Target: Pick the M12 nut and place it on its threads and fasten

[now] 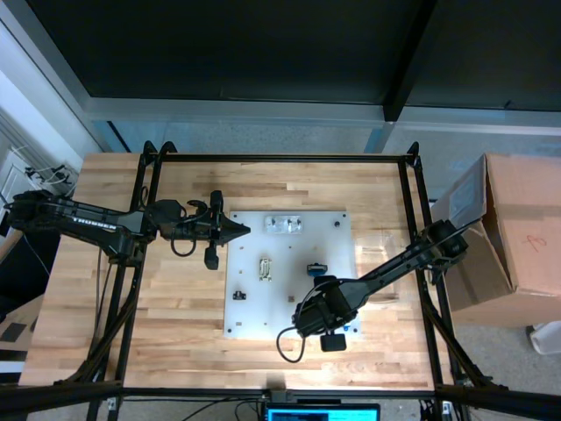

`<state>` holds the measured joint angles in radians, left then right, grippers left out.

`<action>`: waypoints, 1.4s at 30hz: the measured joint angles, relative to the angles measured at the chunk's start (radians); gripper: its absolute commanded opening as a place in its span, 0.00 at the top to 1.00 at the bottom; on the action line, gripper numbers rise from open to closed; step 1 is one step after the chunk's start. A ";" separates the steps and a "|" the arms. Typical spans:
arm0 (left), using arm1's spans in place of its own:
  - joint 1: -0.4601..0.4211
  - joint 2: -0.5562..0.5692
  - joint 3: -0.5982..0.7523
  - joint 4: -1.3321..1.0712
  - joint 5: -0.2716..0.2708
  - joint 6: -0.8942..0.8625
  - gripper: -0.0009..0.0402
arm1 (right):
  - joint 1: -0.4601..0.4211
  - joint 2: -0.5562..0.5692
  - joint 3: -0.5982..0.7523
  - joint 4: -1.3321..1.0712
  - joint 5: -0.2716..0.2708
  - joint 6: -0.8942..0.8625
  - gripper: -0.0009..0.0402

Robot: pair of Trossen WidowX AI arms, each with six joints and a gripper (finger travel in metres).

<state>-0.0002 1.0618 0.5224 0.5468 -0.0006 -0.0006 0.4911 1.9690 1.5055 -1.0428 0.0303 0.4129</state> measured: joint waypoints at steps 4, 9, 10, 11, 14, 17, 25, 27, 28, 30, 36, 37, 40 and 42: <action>0.000 0.000 0.000 0.000 0.000 0.000 0.98 | 0.000 0.001 -0.004 0.012 0.023 0.000 0.98; 0.000 0.000 0.000 0.000 0.000 0.000 0.98 | 0.000 0.001 -0.010 0.030 0.026 0.001 0.98; 0.000 0.000 0.000 0.000 0.000 0.000 0.98 | 0.001 0.001 -0.010 0.032 0.026 0.001 0.98; 0.000 0.000 0.000 0.000 0.000 0.000 0.98 | 0.002 0.001 -0.011 0.033 0.026 0.001 0.98; 0.000 0.000 0.000 0.000 0.000 0.000 0.98 | 0.002 0.001 -0.012 0.034 0.026 0.001 0.98; 0.000 0.000 0.000 0.000 0.000 0.000 0.98 | 0.002 0.006 -0.013 0.035 0.026 0.001 0.98; 0.000 0.000 0.000 0.000 0.000 0.000 0.98 | 0.004 0.018 -0.014 0.046 0.020 0.001 0.98; 0.000 0.000 0.000 0.000 0.000 0.000 0.98 | 0.004 0.018 -0.015 0.045 0.019 0.001 0.98; 0.000 0.000 0.000 0.000 0.000 0.000 0.98 | 0.005 0.018 -0.015 0.044 0.011 0.001 0.98; 0.000 0.000 0.000 0.000 0.000 0.000 0.98 | 0.005 0.018 -0.015 0.040 -0.053 0.000 0.98; 0.000 0.000 0.000 0.000 0.000 0.000 0.98 | 0.006 0.001 -0.015 0.031 -0.233 -0.053 0.98; 0.000 0.000 0.000 0.000 0.000 0.000 0.98 | 0.006 -0.002 -0.015 0.028 -0.208 -0.053 0.98; 0.000 0.000 0.000 0.000 0.000 0.000 0.98 | 0.003 -0.007 -0.015 0.015 -0.138 -0.052 0.98; 0.000 0.000 0.000 0.000 0.000 0.000 0.98 | 0.002 -0.015 -0.015 0.005 -0.093 -0.048 0.98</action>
<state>-0.0002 1.0618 0.5228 0.5472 -0.0002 -0.0006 0.4934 1.9541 1.4902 -1.0378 -0.0631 0.3649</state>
